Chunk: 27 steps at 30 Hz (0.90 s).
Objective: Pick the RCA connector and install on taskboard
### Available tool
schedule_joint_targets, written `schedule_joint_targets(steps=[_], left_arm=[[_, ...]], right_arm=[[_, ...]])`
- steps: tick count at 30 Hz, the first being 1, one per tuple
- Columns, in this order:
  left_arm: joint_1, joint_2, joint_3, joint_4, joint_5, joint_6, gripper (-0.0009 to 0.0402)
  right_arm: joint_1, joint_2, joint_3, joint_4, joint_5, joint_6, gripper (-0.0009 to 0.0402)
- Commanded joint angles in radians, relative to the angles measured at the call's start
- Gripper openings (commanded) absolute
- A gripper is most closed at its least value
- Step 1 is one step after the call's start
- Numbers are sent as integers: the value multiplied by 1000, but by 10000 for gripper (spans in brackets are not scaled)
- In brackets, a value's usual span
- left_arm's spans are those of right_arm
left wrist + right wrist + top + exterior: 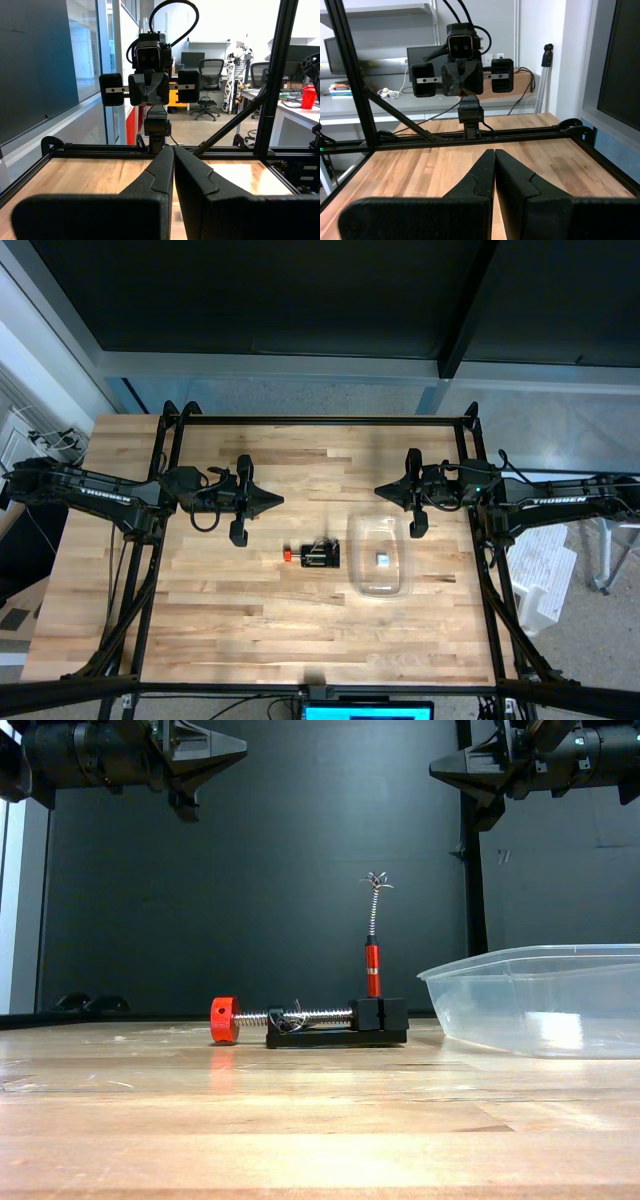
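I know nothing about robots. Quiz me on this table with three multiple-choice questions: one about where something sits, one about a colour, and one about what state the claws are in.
1. Where is the tray relative to the taskboard?
A. Beside it, on the right arm's side
B. Stacked on it
C. On the left arm's side

2. What colour is the taskboard's knob?
A. Blue
B. Red-orange
C. White

3. How are the left gripper and right gripper?
A. Both open, resting on the table
B. One holding the tray
C. Both shut, held above the table

Answers:
1 A: the high view shows the tray next to the board, toward the right arm.
2 B: the low view shows the knob's colour plainly.
3 C: the wrist views show no gap between the jaws, and the low view shows both grippers up high.
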Motion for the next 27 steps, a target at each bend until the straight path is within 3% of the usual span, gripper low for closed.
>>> schedule_joint_targets(steps=[1, 27], left_arm=[[0, 0, 0, 0, 0, 0, 0], [0, 0, 0, 0, 0, 0, 0]], right_arm=[[5, 0, 1, 2, -1, 0, 0], [8, 0, 1, 1, -1, -18, 0]])
